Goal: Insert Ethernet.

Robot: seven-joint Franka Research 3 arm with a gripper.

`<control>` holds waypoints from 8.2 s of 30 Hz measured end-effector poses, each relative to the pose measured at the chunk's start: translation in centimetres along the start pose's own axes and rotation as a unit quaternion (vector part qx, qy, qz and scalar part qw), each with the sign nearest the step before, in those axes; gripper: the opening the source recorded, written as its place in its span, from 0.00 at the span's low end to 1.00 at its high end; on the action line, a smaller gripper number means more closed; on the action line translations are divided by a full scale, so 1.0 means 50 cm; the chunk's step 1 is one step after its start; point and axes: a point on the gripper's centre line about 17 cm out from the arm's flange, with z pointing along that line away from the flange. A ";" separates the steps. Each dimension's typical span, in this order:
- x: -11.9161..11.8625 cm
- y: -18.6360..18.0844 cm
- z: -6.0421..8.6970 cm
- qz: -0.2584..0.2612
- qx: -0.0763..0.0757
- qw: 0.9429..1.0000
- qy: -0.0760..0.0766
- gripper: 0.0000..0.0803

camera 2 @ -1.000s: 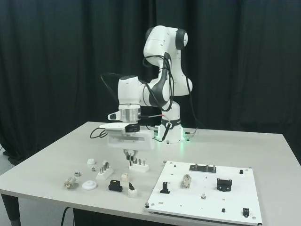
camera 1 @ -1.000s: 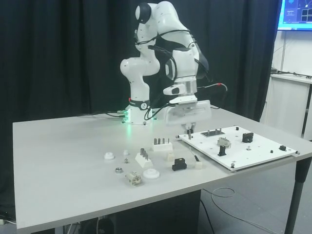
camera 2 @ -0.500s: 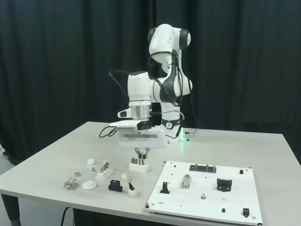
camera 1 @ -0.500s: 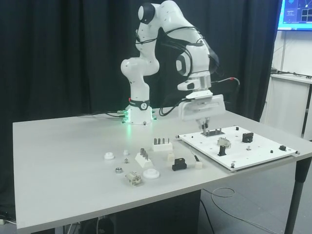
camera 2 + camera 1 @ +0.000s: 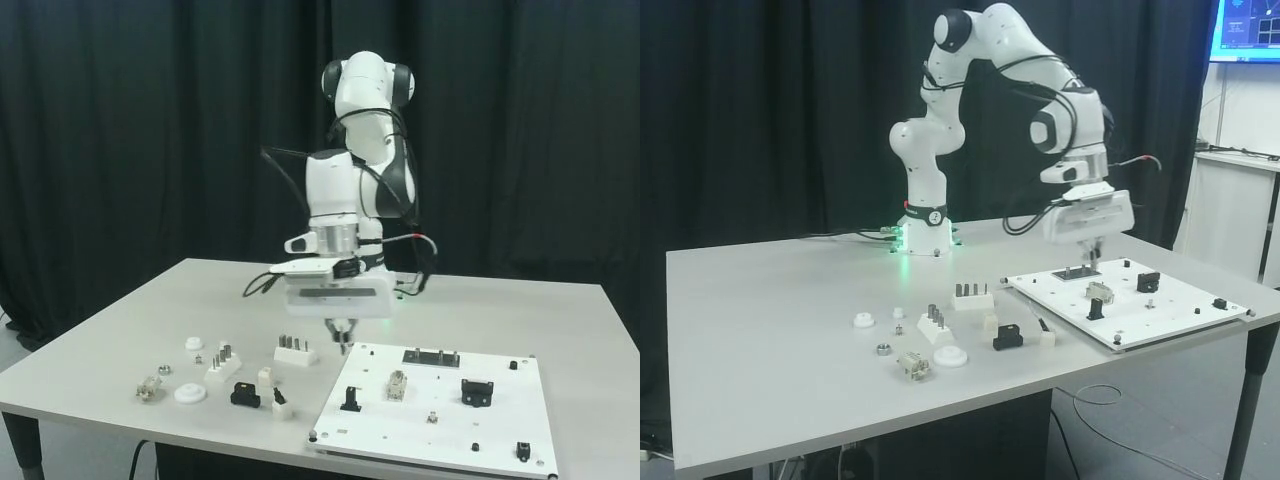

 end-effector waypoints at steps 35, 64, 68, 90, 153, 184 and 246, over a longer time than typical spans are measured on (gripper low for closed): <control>-0.024 -0.382 0.090 0.020 0.000 1.000 -0.012 0.09; -0.037 -0.589 0.155 0.023 -0.001 1.000 -0.004 0.09; -0.032 -0.603 0.169 0.019 -0.002 1.000 -0.001 0.09; -0.008 -0.647 0.204 -0.001 -0.022 1.000 -0.008 0.09; 0.087 -0.615 0.205 0.000 -0.031 0.999 -0.007 0.09; 0.092 -0.621 0.230 -0.007 -0.023 1.000 -0.015 0.09; 0.101 -0.606 0.241 -0.009 -0.027 0.999 -0.014 0.09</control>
